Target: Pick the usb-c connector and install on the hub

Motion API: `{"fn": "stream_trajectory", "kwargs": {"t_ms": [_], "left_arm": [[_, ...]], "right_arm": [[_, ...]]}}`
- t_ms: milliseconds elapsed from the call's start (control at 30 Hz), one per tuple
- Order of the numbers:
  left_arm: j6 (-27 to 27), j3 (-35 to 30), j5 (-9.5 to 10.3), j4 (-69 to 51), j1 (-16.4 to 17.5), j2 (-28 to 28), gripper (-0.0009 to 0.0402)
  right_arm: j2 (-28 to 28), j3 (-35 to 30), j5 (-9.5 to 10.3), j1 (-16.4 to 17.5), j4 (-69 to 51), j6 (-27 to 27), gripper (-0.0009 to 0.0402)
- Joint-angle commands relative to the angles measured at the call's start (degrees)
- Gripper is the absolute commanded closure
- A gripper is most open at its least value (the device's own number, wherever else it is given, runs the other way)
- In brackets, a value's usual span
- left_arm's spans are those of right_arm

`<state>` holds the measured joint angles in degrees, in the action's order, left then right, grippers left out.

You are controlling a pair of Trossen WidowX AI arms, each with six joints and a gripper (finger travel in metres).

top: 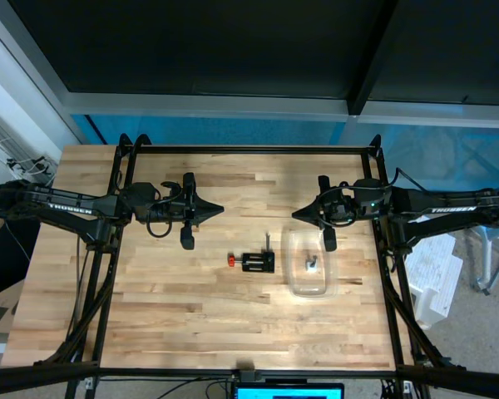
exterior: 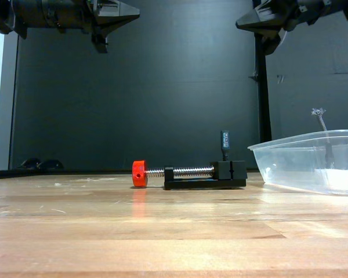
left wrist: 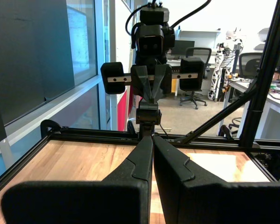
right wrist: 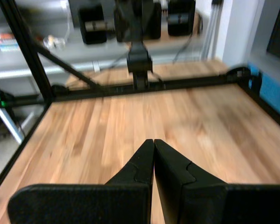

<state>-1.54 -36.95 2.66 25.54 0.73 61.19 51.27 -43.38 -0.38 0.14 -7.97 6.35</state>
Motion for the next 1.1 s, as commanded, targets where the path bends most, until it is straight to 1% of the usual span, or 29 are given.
{"fn": "stream_trajectory", "kwargs": {"t_ms": [33,233,400,533,667,1100], "left_arm": [[0.0,0.0,0.00,0.0,0.0,0.0,0.0393],[0.0,0.0,-0.02,0.0,0.0,0.0,0.0393],[0.0,0.0,0.00,0.0,0.0,0.0,0.0393],[0.0,0.0,0.00,0.0,0.0,0.0,0.0393],[0.0,0.0,-0.02,0.0,0.0,0.0,0.0393],[0.0,0.0,0.00,0.0,0.0,0.0,0.0393]], "right_arm": [[0.7,-3.1,-0.07,0.4,-9.5,0.7,0.0393],[3.1,-7.7,0.00,1.5,-25.2,1.4,0.0393],[6.2,-11.3,-0.02,3.0,-33.8,1.9,0.0393],[7.8,-12.8,-0.04,4.4,-37.1,2.3,0.0393],[8.5,-13.2,-0.07,5.0,-40.1,3.5,0.0393],[8.5,-13.2,-0.07,7.6,-48.3,5.6,0.0393]]}}
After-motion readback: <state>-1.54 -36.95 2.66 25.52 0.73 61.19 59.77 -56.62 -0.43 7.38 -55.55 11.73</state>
